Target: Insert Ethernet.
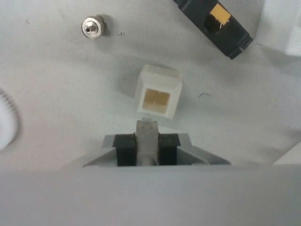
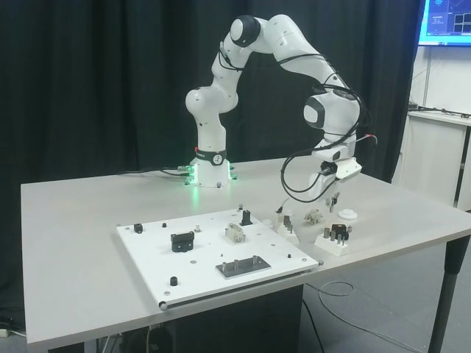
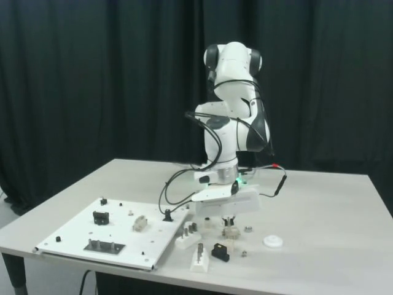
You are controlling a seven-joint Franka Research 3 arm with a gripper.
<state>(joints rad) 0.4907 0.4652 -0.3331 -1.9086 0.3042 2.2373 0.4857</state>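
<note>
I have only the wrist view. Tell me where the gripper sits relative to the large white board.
Observer: The gripper is off the flat white assembly board, low over the bare grey table beside the board's edge.
Operator: It grips the grey Ethernet plug. Report what lies beyond it.
Observer: A small white round disc lies on the table just past the gripper, on the side away from the board.
Operator: Describe the arm's base.
Observer: Green lights glow around the base of the white arm.
</note>
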